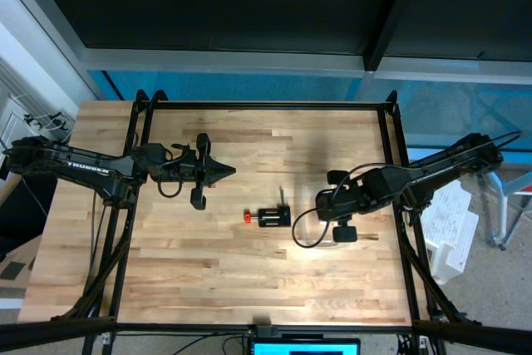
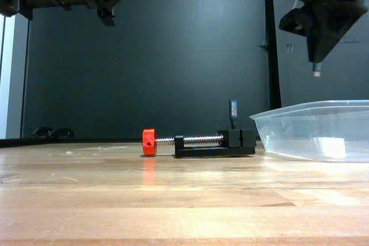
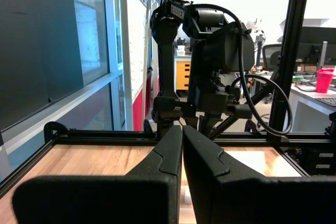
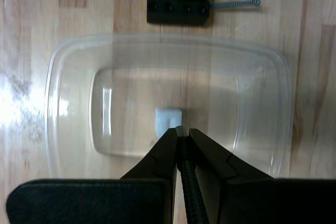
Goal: Pick the usb-c connector and install on the hub
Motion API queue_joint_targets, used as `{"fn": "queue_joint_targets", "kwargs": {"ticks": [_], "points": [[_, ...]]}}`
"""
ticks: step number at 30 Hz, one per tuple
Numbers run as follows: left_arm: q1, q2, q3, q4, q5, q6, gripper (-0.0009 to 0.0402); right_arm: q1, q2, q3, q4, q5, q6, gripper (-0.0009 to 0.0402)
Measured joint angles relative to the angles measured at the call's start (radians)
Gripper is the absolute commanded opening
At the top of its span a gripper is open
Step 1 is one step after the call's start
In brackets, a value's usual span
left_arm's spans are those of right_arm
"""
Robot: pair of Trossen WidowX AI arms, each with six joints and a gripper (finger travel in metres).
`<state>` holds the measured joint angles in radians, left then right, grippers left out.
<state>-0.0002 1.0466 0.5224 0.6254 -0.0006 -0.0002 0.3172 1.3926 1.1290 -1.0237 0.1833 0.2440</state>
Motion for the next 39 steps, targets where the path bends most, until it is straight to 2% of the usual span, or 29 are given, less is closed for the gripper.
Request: {"fn": "queue_joint_targets", "kwargs": {"ticks": [18, 39], "points": [[0.000, 0.000, 0.000, 0.000, 0.000, 0.000, 0.0000, -0.076, 0.271, 0.240, 0.049, 0.006, -0.114, 0.0000], [0.000, 0.000, 0.000, 0.000, 0.000, 0.000, 0.0000, -0.103, 0.402, 0.351, 0.066, -0.003, -0.136, 0.0000]]}}
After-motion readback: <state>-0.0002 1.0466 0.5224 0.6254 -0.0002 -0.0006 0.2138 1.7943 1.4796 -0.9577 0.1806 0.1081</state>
